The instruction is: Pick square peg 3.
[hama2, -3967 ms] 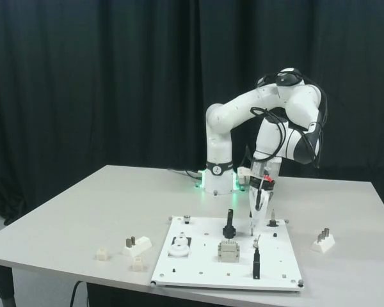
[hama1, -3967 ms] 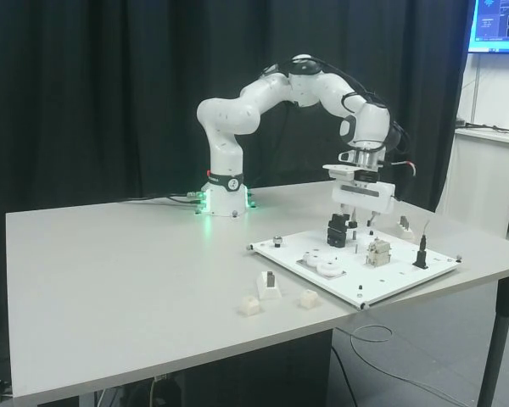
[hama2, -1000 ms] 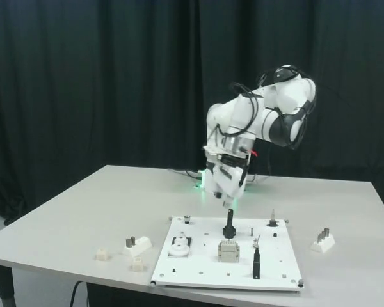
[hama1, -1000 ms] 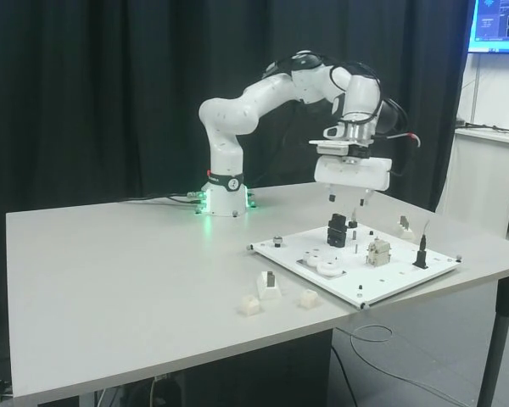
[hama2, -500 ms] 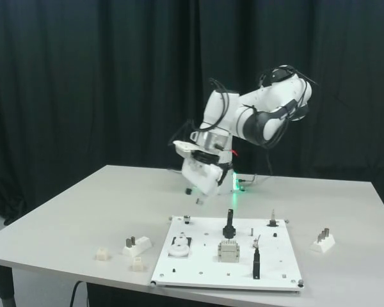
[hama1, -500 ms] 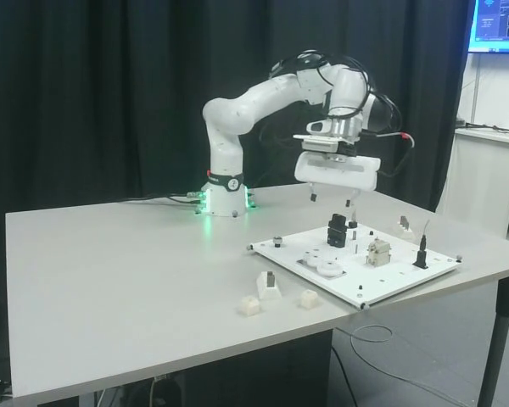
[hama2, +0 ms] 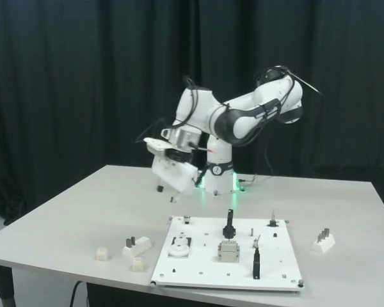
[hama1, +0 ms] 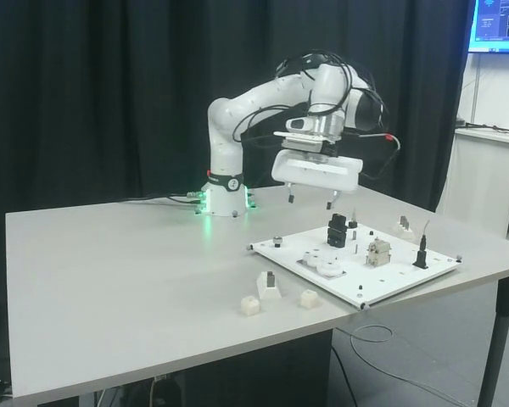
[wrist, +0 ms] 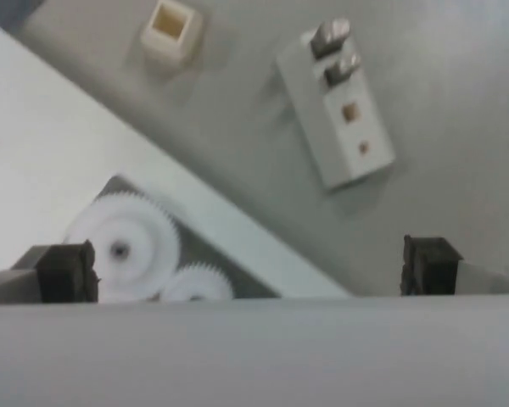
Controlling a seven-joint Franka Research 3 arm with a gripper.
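Note:
A small white holder block (wrist: 338, 110) lies on the grey table beside the white board, with two grey pegs (wrist: 327, 32) standing at one end and two vacant holes behind them. The same holder (hama1: 268, 286) (hama2: 136, 244) sits off the board's corner near the gears. My gripper (wrist: 246, 268) (hama1: 310, 202) (hama2: 167, 194) hangs open, well above the table, with nothing between its black fingertips (wrist: 64, 271). It is over the board's edge, apart from the holder.
The white board (hama1: 356, 263) (hama2: 227, 252) carries two white gears (wrist: 123, 246), a black upright part (hama2: 228, 225) and other fixtures. Two small white cubes (hama1: 249, 306) (hama1: 307, 298) lie near the holder. A second peg holder (hama2: 323, 240) stands beyond the board's far side.
The arm has risen from low over the board and swung across it toward the gear side, and the gripper now hangs near the peg holder.

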